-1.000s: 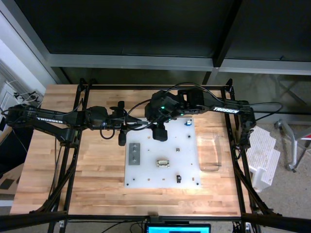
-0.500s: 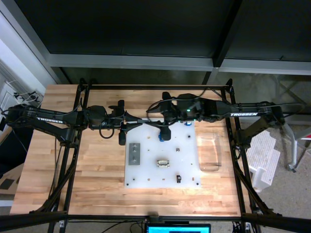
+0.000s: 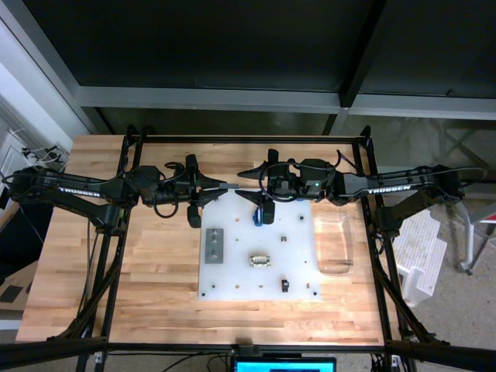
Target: Pick the 16mm bar and install on taskboard
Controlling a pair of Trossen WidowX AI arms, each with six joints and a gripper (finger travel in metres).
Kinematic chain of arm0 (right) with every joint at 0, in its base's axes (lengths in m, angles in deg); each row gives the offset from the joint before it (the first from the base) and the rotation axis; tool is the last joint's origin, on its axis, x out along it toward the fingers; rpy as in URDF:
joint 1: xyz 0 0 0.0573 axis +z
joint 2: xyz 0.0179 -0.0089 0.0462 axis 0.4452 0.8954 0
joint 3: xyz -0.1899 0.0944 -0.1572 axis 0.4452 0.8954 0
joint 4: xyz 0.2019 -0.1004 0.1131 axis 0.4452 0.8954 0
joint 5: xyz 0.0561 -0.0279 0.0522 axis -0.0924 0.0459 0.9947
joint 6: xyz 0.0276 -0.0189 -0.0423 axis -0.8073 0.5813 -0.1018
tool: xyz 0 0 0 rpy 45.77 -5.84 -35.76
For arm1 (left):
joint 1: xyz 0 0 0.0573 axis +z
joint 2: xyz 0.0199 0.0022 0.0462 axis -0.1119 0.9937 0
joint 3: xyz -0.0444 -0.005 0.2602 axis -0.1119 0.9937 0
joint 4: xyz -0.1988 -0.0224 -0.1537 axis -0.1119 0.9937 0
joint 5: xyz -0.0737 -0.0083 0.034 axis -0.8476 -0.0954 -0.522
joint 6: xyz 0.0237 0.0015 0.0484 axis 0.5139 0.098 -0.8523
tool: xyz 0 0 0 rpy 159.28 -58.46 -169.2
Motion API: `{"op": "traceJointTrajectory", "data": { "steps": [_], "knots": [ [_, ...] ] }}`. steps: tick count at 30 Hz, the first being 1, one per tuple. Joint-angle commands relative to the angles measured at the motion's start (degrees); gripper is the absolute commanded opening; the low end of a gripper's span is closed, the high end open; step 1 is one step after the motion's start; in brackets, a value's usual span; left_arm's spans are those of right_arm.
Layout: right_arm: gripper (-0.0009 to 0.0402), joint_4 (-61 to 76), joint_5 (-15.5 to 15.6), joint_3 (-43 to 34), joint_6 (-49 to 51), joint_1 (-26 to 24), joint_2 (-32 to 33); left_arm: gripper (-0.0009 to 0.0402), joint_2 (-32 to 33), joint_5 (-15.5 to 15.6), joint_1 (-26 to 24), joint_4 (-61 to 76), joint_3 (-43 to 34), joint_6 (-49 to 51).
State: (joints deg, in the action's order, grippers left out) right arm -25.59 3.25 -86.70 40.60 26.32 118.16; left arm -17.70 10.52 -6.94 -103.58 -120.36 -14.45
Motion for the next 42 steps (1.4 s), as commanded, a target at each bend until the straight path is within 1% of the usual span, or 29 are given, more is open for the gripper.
{"op": "traceJointTrajectory", "data": {
  "steps": [1,3,5,10,12,25,42],
  "knots": [
    [0.0220,-0.7,0.2,0.3,-0.5,0.0,0.3,0.0051,0.0,-0.1,0.0,-0.3,0.0,0.0],
    [0.0220,-1.3,0.5,0.6,-1.3,0.0,0.4,0.0051,0.0,-0.1,0.0,-0.6,0.0,0.0],
    [0.0220,-2.3,1.8,0.7,-2.0,0.0,0.7,0.0051,0.0,-0.1,0.0,-0.6,0.0,0.0],
    [0.0220,-3.7,1.8,0.6,-2.6,0.0,2.6,0.0051,0.0,-0.3,0.0,-1.9,0.0,0.0],
    [0.0220,-5.3,2.8,0.7,-2.8,0.0,3.1,0.0051,0.0,-0.2,0.0,-1.8,0.0,0.0],
    [0.0218,-6.9,2.8,0.6,-2.8,-0.1,3.3,0.0051,0.0,-0.7,0.0,-1.7,0.0,0.4],
    [0.0147,-6.9,2.8,0.6,-2.8,-0.2,3.3,0.0051,0.0,-1.4,0.0,-1.7,0.0,1.2]
  ]
}}
